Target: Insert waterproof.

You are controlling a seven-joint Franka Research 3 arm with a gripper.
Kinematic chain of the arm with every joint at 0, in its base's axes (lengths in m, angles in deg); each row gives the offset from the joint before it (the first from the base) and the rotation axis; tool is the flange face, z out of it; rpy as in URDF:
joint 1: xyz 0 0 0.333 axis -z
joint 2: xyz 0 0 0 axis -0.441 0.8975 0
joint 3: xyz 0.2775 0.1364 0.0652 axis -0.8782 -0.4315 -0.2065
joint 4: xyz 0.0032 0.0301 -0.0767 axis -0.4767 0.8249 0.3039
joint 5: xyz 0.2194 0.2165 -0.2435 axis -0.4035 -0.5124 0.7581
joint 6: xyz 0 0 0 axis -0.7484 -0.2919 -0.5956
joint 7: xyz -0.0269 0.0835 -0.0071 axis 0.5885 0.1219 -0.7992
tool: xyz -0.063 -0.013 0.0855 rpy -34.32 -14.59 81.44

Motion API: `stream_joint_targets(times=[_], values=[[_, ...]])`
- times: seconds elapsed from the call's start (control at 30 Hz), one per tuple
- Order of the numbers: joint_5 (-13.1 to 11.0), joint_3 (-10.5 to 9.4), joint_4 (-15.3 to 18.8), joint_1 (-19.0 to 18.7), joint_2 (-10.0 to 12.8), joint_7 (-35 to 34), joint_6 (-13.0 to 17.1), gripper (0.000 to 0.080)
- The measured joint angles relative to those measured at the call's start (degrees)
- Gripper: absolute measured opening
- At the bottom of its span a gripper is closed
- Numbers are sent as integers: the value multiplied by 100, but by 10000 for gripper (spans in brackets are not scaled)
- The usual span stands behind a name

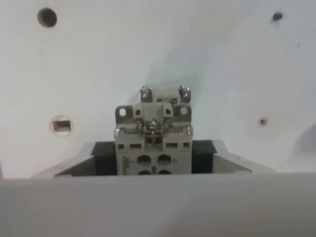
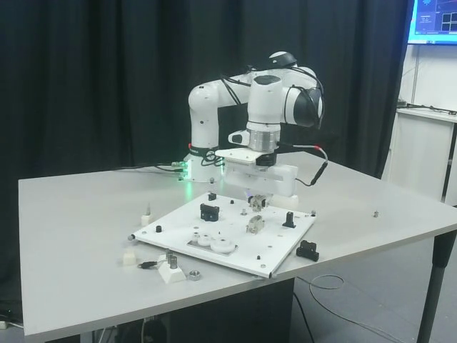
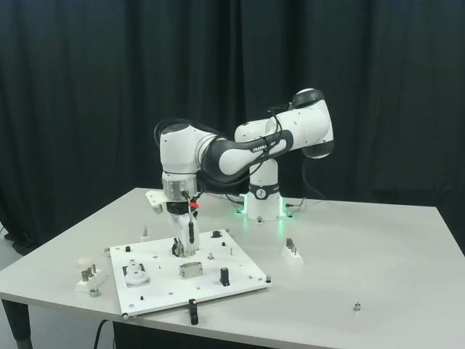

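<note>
My gripper (image 1: 153, 159) is shut on the waterproof connector (image 1: 153, 140), a grey block with round holes in its face, held between black finger pads (image 1: 104, 158). In the room views the gripper (image 2: 257, 203) (image 3: 184, 244) hangs just above the white board (image 2: 285, 243) (image 3: 240, 280). A grey metal socket (image 2: 255, 225) (image 3: 191, 270) stands on the board close to the gripper. In the wrist view a grey lugged part (image 1: 165, 95) shows just beyond the held connector; whether they touch I cannot tell.
On the board stand a black block (image 2: 209, 211), a black post (image 2: 288, 219) (image 3: 224, 276) and white gears (image 2: 218, 245) (image 3: 135, 276). Off the board lie a black clip (image 2: 308, 249), a white peg holder (image 2: 170, 270) (image 3: 89, 280) and a grey part (image 3: 290, 248).
</note>
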Motion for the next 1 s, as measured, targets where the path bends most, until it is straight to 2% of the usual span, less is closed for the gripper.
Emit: stream_joint_targets(times=[0.23,0.43,0.63,1.0], values=[[8,-58,-5,-11,13,-205,-49,310],[106,-62,-3,-13,55,-261,-48,310],[188,-75,13,-13,75,-273,0,310],[190,-109,20,-13,75,-413,86,310]])
